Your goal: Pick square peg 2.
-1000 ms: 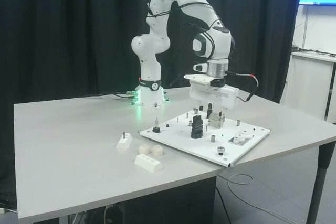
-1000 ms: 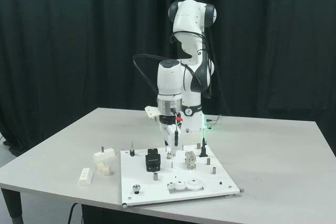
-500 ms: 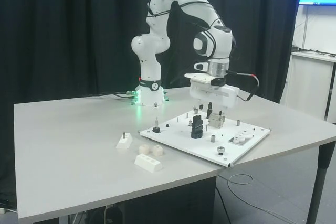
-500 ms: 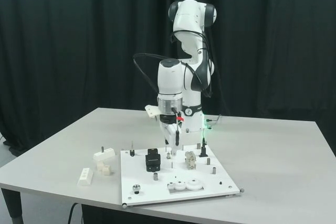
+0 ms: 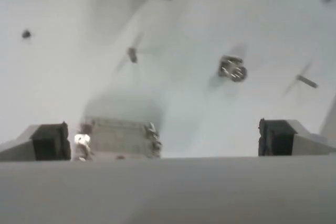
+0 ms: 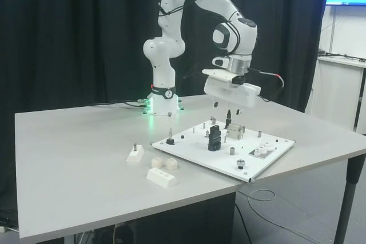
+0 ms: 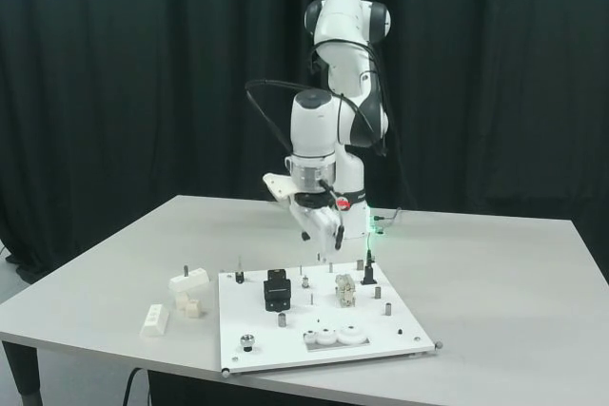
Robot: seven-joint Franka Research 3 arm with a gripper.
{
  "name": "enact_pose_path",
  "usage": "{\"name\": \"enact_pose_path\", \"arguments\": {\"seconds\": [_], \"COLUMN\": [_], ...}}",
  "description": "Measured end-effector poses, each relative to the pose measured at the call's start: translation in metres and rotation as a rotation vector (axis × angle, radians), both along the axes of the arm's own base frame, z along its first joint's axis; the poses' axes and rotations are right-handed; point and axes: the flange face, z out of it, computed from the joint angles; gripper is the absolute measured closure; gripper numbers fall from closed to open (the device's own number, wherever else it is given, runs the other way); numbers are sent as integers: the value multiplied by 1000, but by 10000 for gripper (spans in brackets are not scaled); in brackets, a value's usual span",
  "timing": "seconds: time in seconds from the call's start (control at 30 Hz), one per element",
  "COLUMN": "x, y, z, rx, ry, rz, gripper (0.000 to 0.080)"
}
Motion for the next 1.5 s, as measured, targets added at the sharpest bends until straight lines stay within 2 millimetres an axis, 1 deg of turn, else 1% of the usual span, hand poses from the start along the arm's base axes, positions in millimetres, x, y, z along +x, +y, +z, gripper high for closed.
{"name": "enact_pose_path", "arguments": {"seconds": [0.27, 0.6, 0.83, 1.1, 1.5], "x": [-10, -19, -21, -21, -23], "y": [-8, -34, -59, -93, -151], "z": [21, 39, 46, 51, 55], "rx": [-31, -86, -102, -116, -112], "ry": [65, 113, 120, 99, 62], "rz": [59, 128, 165, 155, 175], "gripper": [3, 3, 3, 3, 3]}}
